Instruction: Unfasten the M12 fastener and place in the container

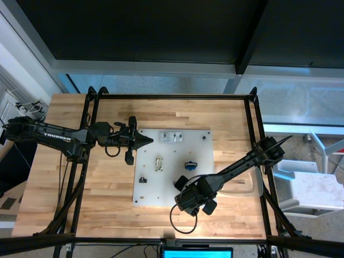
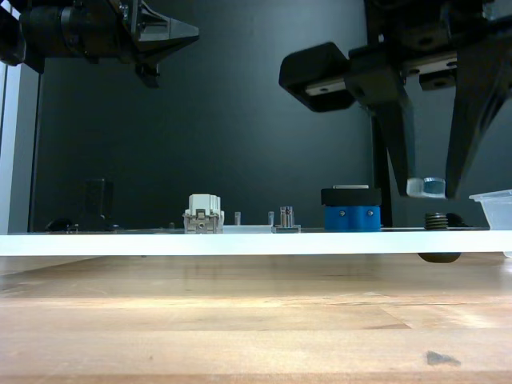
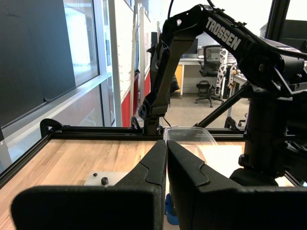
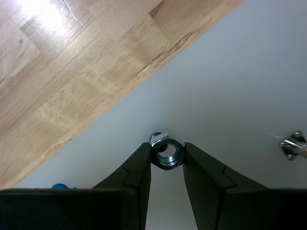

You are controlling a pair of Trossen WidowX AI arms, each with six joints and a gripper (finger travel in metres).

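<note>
Silver hex nut point(image 4: 167, 155) | in right hand point(image 2: 432, 190), above stud point(image 2: 436, 222) | left hand point(image 1: 149, 141) aloft

You get no look at the M12 nut point(image 4: 167, 154) from above. The right gripper point(image 2: 433, 190), over the near right edge of the board point(image 1: 161, 183), covers the nut and the stud point(image 2: 436, 222) with its own body. The right arm point(image 1: 242, 164) crosses the container point(image 1: 250, 188) and hides part of it, and the low view cuts the tub off at the right. The left gripper point(image 1: 145, 141), over the board's far left edge, loses its top there. A silver bit point(image 4: 156, 138) behind the nut is too small to name.
</note>
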